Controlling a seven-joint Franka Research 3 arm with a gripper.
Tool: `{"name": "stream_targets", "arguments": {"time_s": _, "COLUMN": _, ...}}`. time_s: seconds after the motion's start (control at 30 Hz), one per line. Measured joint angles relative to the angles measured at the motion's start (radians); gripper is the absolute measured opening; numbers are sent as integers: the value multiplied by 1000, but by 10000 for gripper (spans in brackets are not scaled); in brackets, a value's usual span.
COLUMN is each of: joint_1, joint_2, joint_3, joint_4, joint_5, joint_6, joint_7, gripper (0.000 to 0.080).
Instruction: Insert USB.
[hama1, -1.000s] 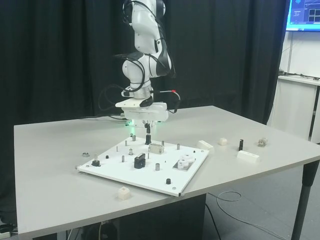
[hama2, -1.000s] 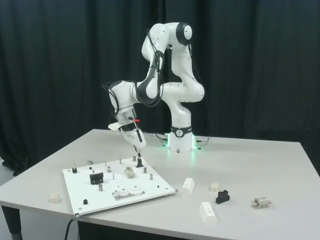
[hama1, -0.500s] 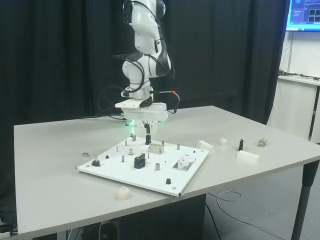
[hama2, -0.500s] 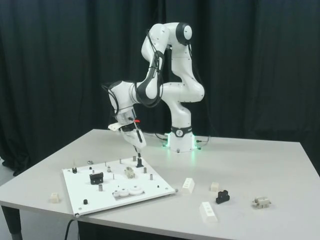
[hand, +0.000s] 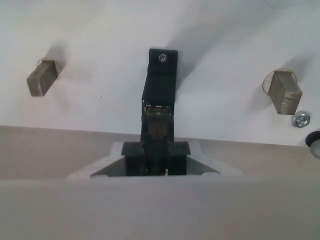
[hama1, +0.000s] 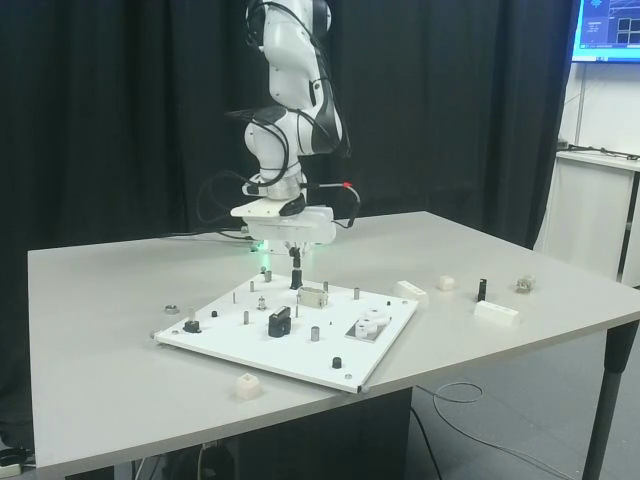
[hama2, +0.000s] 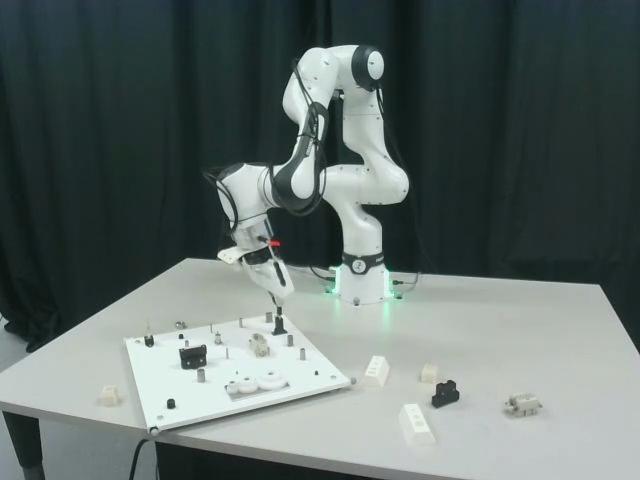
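Claw hung directly above the black USB socket at the white board's twelve o'clock edge, fingers clamped on the USB plug.

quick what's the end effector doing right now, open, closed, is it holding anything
End effector: closed on the black USB plug, held just above the black socket block on the white board.

A robotics lab: black curtains behind a grey table carrying a white test board.
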Motion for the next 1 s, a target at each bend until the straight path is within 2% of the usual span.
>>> {"name": "stream_targets", "arguments": {"time_s": 1.0, "joint_1": -1, "joint_2": 6, "joint_3": -2, "joint_4": 0, "joint_5": 17, "joint_6": 23, "joint_7": -30, "gripper": 85}}
